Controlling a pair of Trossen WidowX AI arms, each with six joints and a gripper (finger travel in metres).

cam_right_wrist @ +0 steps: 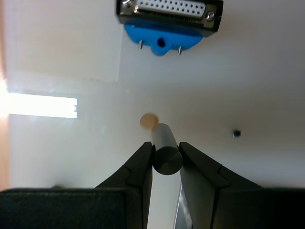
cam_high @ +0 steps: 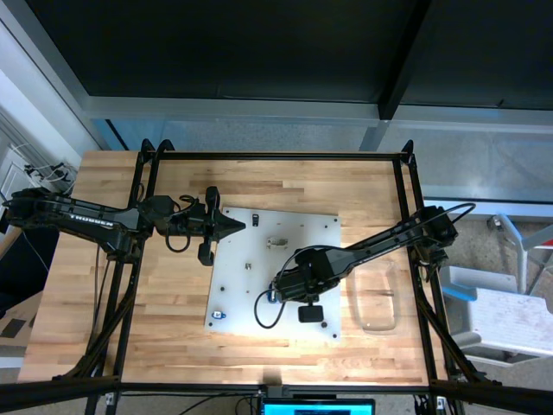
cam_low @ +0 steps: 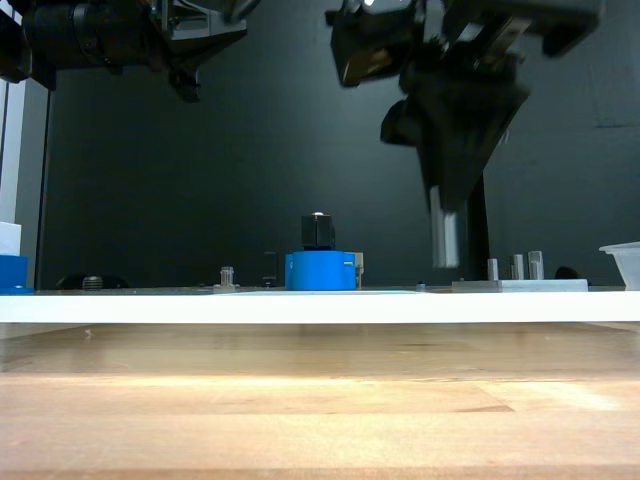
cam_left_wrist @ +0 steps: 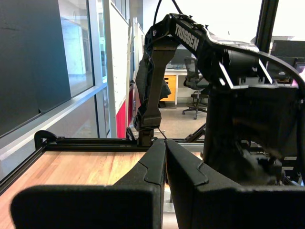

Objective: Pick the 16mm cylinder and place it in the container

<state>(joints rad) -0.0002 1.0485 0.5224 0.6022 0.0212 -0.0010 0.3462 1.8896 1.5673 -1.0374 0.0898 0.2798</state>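
Note:
My right gripper (cam_right_wrist: 166,147) is shut on the 16mm cylinder (cam_right_wrist: 167,158), a short dark-grey metal peg held end-on between its two fingers. In the low view the peg (cam_low: 445,236) hangs well above the white board (cam_low: 300,303), under the right gripper (cam_low: 447,205). From above, the right gripper (cam_high: 275,292) is over the board's near middle. The container (cam_high: 378,298), a clear plastic tray, lies on the wood to the right of the board; its rim (cam_low: 625,258) shows at the low view's edge. My left gripper (cam_high: 238,223) is shut and empty, held high at the board's far left corner.
A blue-and-black part (cam_high: 216,316) stands near the board's near left corner and lies ahead of the right gripper (cam_right_wrist: 162,40). Another small grey peg (cam_high: 249,266) stands mid-board. A grey metal block (cam_high: 276,242) lies further back. A black frame (cam_high: 276,156) surrounds the table.

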